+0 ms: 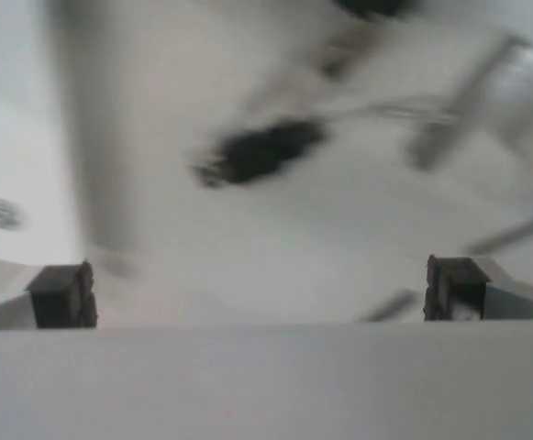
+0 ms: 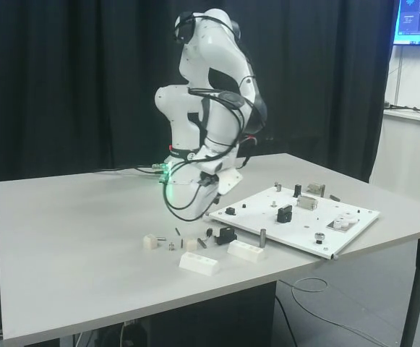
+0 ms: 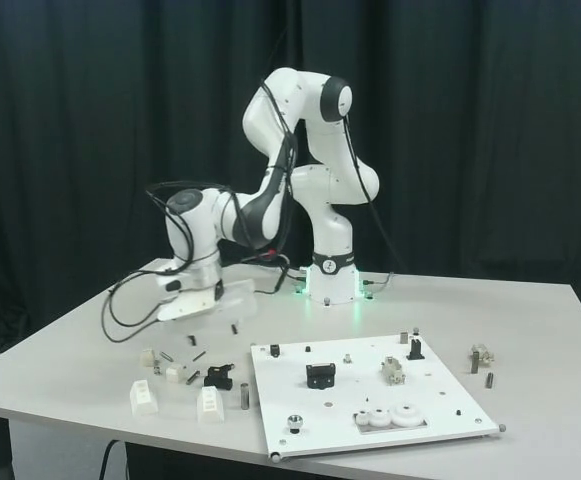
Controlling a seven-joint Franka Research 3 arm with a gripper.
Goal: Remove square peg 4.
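Hovering with fingers spread and empty, the tool (image 3: 222, 318) hangs above loose parts on the grey surface (image 3: 90, 340), where two white blocks (image 3: 145, 397) lie below it; square peg 4 cannot be identified.

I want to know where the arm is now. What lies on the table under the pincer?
Under the pincer, small loose parts lie on the grey table: white blocks and a black piece. The white board sits beside, not beneath. No peg is identifiable there.
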